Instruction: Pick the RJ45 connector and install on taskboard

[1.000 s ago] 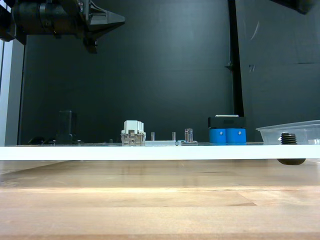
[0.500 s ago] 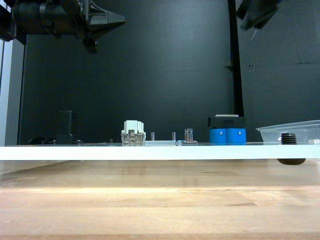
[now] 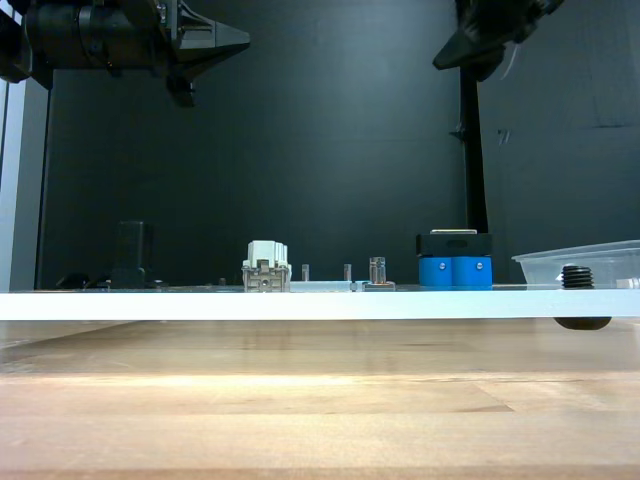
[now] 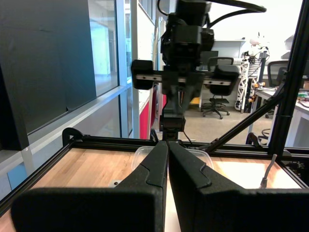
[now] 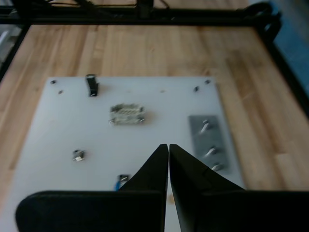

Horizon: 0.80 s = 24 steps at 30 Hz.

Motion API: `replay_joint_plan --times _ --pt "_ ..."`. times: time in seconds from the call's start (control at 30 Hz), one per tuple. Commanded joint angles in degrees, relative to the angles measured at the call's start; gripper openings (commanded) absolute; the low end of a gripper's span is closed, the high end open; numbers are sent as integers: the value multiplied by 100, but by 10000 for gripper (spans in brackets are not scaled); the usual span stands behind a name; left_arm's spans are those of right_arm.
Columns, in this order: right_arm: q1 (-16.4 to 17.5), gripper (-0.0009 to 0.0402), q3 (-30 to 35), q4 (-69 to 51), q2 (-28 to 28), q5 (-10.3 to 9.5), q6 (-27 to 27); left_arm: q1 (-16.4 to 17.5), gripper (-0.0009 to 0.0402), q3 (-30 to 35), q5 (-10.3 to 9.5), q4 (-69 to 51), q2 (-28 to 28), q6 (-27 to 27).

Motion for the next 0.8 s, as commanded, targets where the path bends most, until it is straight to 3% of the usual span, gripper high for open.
replay_joint_plan --times 0.03,0.07,0.2,0.33,0.63,0.8 --pt "-155 1 -17 321 -37 -52 -247 0 0 0 2 2 2 0" --pt "-190 -1 -33 461 -42 -101 -278 0 0 0 2 2 2 0" --pt "-433 0 -299 1272 -129 -621 -367 0 0 0 2 2 0 0" --pt "-658 0 -688 2020 -219 -802 -369 0 0 0 0 0 0 2" --pt "-791 0 -1316 3648 -280 -802 -339 0 0 0 2 2 2 2" --pt "-791 0 -1534 4354 -293 -807 -28 2 0 0 2 2 2 0"
